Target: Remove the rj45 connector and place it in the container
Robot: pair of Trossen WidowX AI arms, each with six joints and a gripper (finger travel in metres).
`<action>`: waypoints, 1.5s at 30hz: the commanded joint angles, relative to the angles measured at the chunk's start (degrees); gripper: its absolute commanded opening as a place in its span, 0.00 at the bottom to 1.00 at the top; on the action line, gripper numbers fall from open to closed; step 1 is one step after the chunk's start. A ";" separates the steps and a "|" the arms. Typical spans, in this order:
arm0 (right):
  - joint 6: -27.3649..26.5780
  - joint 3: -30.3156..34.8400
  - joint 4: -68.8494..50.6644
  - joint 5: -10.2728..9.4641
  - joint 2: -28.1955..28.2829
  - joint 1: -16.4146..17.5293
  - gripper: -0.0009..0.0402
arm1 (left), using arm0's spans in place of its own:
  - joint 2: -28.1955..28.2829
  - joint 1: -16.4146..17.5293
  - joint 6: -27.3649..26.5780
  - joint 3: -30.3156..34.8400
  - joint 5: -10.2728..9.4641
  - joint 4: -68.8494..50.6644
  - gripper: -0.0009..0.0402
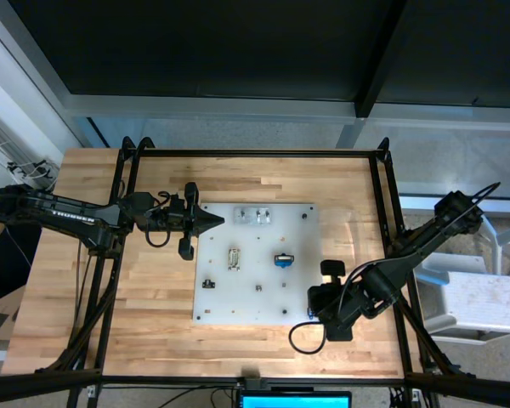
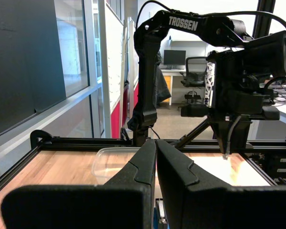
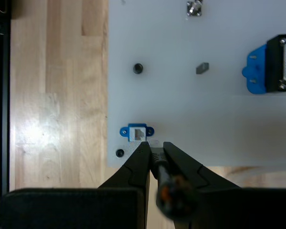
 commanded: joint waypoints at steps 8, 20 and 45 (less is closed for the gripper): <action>1.11 -6.95 -0.44 -2.34 -6.78 -4.44 0.02 | 0.00 0.02 0.02 0.00 0.00 0.00 0.02; -4.33 -17.53 -0.76 -3.02 -17.94 -13.84 0.02 | 0.00 0.00 0.02 0.00 0.00 -0.02 0.02; -9.84 -30.27 -4.04 -4.92 -30.84 -26.01 0.02 | 0.00 0.02 0.02 0.00 0.00 -0.02 0.02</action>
